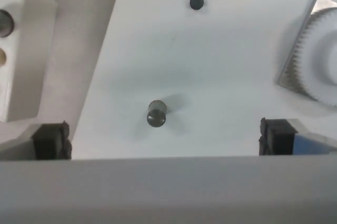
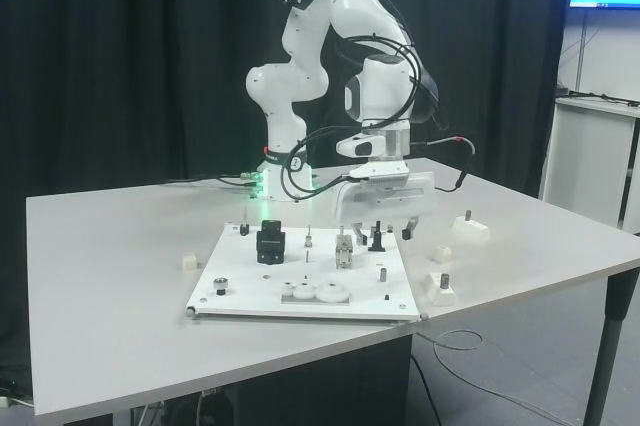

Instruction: Pick round peg 4.

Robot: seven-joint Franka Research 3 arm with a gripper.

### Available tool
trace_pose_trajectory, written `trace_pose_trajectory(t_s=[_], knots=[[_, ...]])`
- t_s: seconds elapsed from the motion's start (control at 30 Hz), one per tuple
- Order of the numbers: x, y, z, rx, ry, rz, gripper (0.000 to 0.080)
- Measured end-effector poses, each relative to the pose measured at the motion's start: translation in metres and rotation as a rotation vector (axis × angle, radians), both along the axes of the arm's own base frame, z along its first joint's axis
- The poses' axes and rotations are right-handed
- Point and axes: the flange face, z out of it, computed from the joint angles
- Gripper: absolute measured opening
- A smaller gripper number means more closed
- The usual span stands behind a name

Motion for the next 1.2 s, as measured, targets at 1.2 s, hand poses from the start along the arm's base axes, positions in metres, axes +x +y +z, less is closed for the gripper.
trace_pose_trajectory(t_s=[1.2], knots=[[0.009, 0.019, 0.01, 0.01, 0.014, -0.033, 0.08]])
